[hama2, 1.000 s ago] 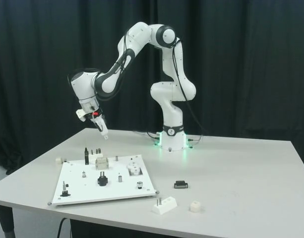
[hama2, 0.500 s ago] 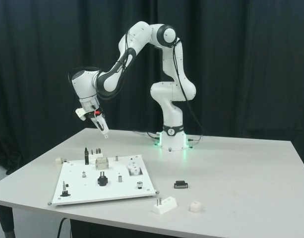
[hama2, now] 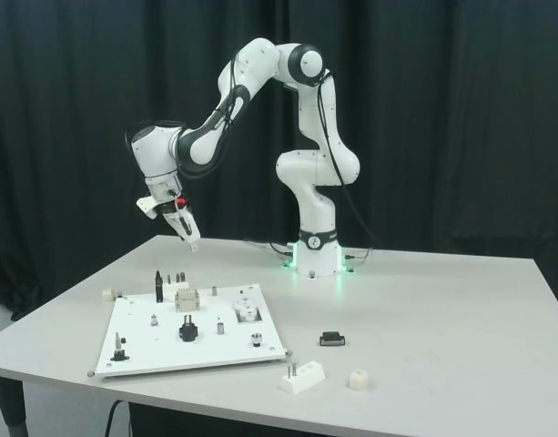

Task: Pick round peg 1.

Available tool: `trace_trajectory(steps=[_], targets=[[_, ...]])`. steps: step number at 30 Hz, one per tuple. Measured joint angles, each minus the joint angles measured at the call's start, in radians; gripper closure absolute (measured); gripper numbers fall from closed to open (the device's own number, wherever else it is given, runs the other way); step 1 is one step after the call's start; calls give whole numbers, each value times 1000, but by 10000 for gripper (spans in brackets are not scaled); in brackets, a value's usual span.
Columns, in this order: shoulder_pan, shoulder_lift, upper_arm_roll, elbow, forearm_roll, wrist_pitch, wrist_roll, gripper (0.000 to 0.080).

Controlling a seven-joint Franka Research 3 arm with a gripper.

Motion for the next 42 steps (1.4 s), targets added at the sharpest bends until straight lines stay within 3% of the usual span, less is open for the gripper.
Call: trace_trajectory(steps=[7, 16, 22, 27, 34, 42], targets=[[2, -23, 6, -1, 18, -3, -22, 3], [26, -41, 31, -1, 85, 7, -57, 3], [67, -42, 81, -1, 154, 59, -69, 3], [112, -35, 139, 0, 174, 129, -67, 3], [170, 3, 214, 15, 176, 226, -13, 3], [221, 90, 280, 70, 200, 305, 85, 3]])
